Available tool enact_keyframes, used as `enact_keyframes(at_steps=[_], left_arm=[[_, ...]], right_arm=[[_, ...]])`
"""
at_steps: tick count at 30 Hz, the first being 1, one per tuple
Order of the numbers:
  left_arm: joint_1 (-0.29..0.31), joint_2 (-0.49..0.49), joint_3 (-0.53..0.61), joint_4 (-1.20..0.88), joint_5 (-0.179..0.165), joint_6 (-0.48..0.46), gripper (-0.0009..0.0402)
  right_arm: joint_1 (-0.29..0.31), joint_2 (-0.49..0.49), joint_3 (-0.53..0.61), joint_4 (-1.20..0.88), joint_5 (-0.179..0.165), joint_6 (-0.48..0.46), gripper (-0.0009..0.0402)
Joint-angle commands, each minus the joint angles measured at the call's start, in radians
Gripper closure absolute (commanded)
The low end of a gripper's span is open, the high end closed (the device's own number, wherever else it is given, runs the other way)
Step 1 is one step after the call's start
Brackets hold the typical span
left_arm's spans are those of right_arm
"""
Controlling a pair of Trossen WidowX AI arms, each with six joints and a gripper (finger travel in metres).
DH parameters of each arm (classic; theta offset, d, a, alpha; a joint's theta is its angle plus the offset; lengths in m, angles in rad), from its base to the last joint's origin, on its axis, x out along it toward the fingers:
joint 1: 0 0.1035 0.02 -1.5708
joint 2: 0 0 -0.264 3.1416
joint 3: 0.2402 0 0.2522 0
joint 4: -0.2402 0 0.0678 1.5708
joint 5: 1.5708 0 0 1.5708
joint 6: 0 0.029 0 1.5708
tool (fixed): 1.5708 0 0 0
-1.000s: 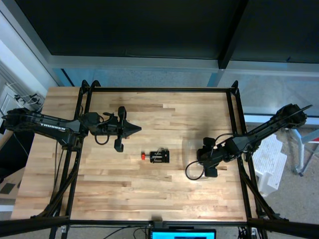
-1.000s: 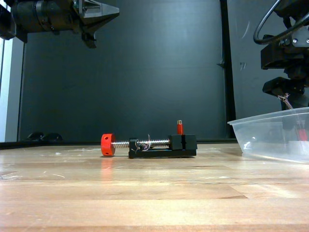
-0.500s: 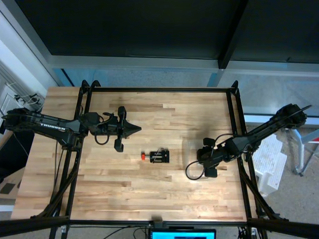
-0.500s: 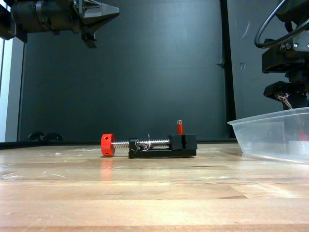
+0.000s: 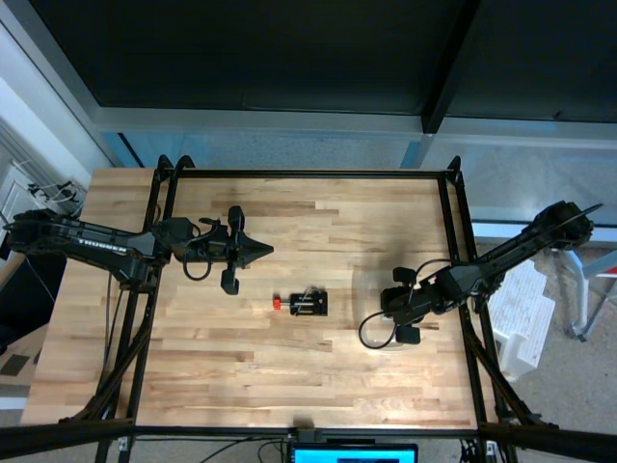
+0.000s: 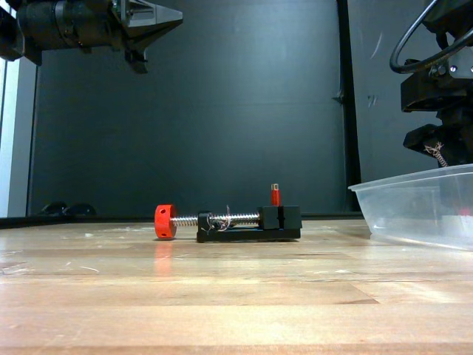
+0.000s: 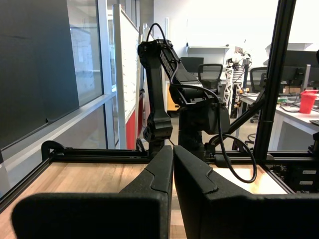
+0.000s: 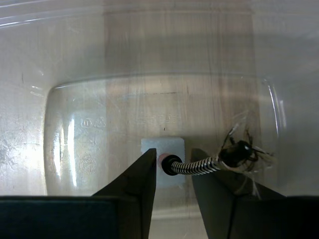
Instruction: Pick the RCA connector and install on taskboard
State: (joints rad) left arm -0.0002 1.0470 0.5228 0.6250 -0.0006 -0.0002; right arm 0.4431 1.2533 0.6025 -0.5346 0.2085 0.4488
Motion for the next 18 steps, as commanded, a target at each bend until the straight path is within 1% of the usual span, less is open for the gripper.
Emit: enact_keyframes(at_steps=[1,12,15,18], left_arm=[[0.000,0.000,0.000,0.000,0.000,0.000,0.0393],[0.000,0.000,0.000,0.000,0.000,0.000,0.0393],[0.000,0.000,0.000,0.000,0.000,0.000,0.0393],[0.000,0.000,0.000,0.000,0.000,0.000,0.0393]], right_arm=[[0.001,0.000,0.001,-0.002,0.000,0.000,0.0327],[0.003,-0.002,0.001,-0.002,0.000,0.000,0.0395],[0.003,-0.002,0.001,-0.001,0.000,0.000,0.0390],[0.003,-0.002,0.004,-0.002,0.000,0.000,0.0394]])
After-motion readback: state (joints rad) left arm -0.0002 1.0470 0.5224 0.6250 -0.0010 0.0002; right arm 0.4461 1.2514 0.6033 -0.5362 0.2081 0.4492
